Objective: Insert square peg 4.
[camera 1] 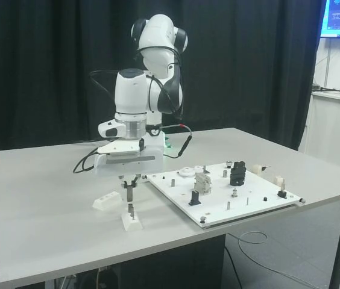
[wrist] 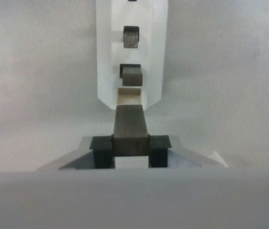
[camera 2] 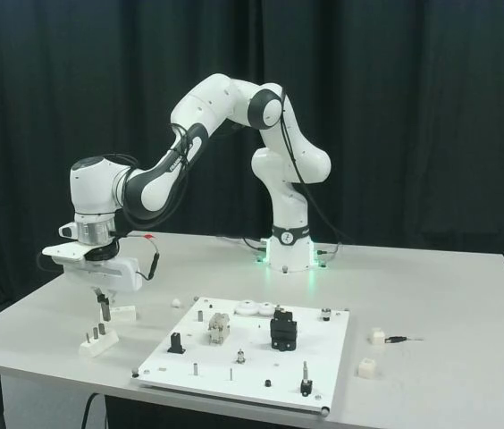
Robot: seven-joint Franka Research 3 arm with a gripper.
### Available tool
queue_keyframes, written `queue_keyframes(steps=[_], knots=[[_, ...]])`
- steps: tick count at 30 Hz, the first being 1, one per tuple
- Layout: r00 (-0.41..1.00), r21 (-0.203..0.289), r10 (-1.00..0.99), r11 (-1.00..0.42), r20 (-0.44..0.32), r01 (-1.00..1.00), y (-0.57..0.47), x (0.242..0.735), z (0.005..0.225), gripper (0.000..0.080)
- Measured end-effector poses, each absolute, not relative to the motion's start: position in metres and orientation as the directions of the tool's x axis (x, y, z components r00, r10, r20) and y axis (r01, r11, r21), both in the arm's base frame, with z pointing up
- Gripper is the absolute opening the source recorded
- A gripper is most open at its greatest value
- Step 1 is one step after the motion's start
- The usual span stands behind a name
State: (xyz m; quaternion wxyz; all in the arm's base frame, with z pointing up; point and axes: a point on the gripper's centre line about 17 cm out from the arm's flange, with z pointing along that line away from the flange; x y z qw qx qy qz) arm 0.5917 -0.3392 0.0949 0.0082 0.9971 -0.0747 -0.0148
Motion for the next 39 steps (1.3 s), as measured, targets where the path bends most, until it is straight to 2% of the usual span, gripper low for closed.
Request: queue_keyframes(steps=[29,39], knots=[[0.989,0.026,-0.148,-0.989,-0.016,-0.147,-0.335,0.601,0.101,0.0149],[0.988,0.017,-0.153,-0.988,-0.003,-0.153,-0.318,0.619,0.119,0.0149]])
